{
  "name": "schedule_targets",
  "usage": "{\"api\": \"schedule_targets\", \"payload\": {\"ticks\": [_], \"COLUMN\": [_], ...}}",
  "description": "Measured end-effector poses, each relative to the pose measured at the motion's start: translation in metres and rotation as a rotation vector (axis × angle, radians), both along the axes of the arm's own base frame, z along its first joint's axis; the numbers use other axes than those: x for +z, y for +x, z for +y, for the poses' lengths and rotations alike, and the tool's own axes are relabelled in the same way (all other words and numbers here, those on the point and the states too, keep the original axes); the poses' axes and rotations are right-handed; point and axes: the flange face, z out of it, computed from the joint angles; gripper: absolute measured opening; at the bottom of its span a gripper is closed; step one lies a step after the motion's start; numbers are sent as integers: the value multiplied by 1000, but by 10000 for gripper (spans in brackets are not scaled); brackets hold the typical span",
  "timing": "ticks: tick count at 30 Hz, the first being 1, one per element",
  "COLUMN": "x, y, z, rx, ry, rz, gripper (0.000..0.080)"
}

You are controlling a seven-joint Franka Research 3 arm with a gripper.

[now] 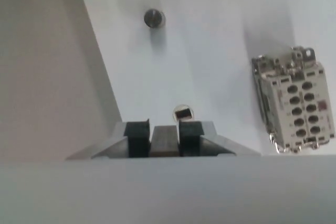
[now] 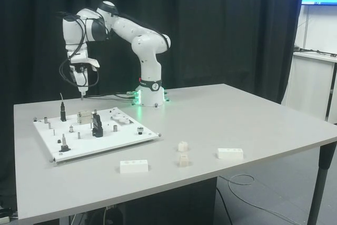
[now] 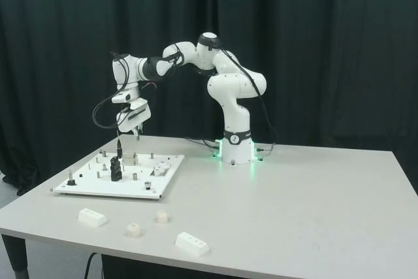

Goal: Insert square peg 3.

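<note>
Grey table point(image 2: 253, 125), white board point(image 2: 126, 133), no legible writing

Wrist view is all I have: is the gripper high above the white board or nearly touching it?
Observer: High. The gripper hangs well clear over the white board's rear part, the side nearer the arm's base.
Operator: Anything tall nearby?
Observer: A black upright fixture stands mid-board, apparently not directly beneath the gripper.
Operator: Loose parts off the board?
Observer: Four small blocks lie on the grey table, beyond the board's front edge.
</note>
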Motion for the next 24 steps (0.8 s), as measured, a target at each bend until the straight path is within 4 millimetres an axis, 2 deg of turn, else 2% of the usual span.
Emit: {"api": "schedule_targets", "payload": {"ticks": [14,18,24], "x": [-7,-10,-16], "y": [-6,-10,-19], "z": [-3,-7,-14], "rx": [35,110,112], "ry": [38,50,56], "rz": [-29,-44,-63], "gripper": [114,114,114]}}
